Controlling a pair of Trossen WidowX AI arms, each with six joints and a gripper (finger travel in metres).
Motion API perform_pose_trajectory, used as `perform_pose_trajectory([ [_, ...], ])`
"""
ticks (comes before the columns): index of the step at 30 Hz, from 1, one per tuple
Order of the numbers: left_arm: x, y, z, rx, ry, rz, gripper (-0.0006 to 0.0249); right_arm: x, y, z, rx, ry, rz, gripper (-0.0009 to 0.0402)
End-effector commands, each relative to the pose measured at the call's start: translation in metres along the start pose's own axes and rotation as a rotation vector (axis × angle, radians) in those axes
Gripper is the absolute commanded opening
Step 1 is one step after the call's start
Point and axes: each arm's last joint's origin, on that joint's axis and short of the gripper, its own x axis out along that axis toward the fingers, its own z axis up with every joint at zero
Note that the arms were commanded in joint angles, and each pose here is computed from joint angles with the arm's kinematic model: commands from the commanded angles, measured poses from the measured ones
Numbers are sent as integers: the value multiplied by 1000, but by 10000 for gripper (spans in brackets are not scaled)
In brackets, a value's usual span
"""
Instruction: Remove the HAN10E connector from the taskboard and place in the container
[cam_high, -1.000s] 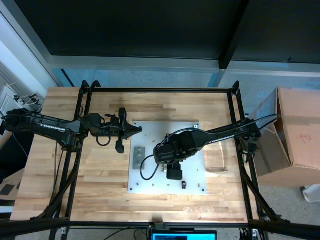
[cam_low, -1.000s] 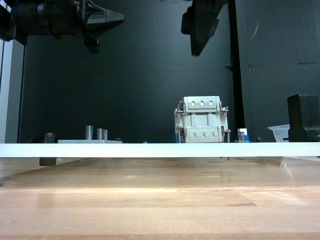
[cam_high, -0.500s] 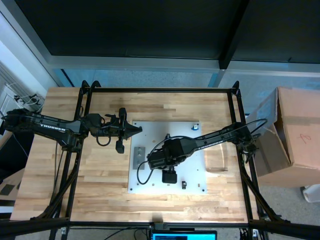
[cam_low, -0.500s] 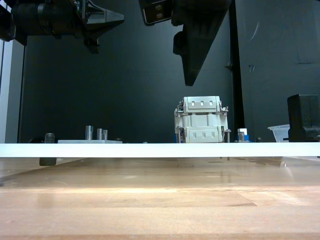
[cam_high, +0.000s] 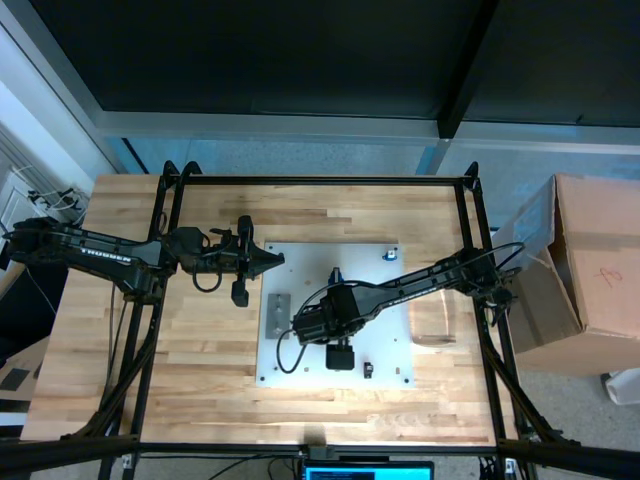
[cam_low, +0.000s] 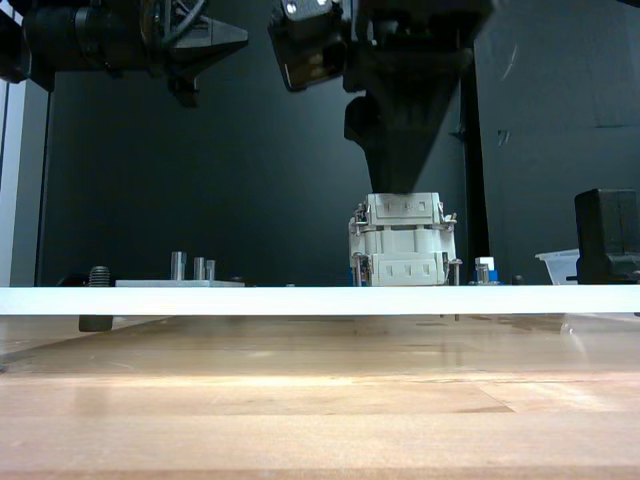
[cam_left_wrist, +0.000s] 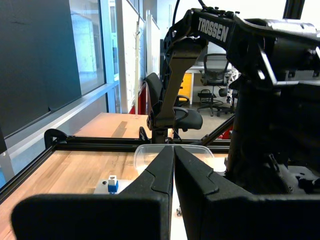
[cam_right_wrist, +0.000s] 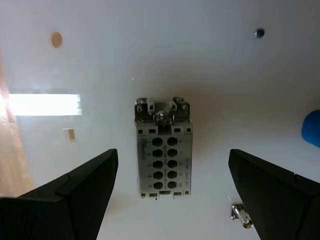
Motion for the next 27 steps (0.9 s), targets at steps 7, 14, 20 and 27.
perform_pose_trajectory([
  [7,0,0,0,0,0,0,0,18,1,-2,-3,-9,3,290],
  [14,0,0,0,0,0,0,0,18,1,-1,-2,-18,6,229],
  [20,0,0,0,0,0,0,0,18,1,-1,-2,-17,6,143],
  [27,0,0,0,0,0,0,0,16,0,-2,-2,-13,6,48],
])
